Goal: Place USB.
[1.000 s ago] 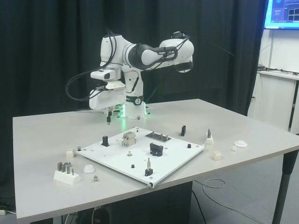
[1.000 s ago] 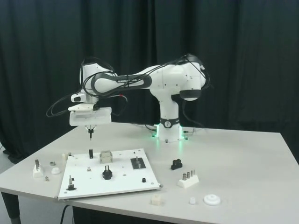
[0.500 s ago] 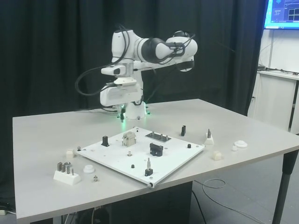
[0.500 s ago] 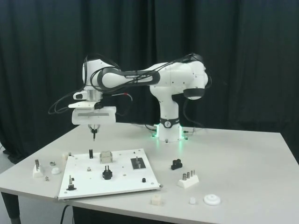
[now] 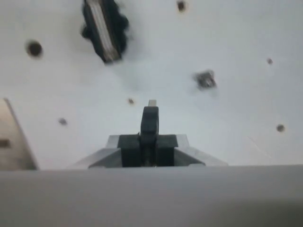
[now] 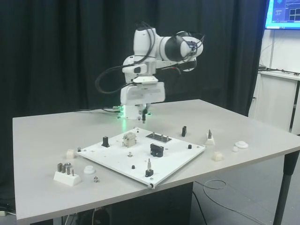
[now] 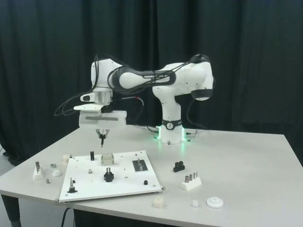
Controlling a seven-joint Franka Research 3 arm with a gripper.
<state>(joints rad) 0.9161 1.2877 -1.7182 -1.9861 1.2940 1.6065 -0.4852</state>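
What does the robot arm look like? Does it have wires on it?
The arm is white and rounded, with black bands at its joints. Black cables loop from the wrist end. Its base glows green. The gripper has a wide white body and two thin dark fingers.

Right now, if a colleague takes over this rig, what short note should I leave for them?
Gripper: shut on the USB plug, held high above the white board, as both room views show.
Board: lies on the grey table, with several black fixtures on it. The wrist view shows a black socket-like part below, but not directly under the plug.
Done: plug picked up and carried over the board.
Left: line up over the receiving socket, descend, insert, release.
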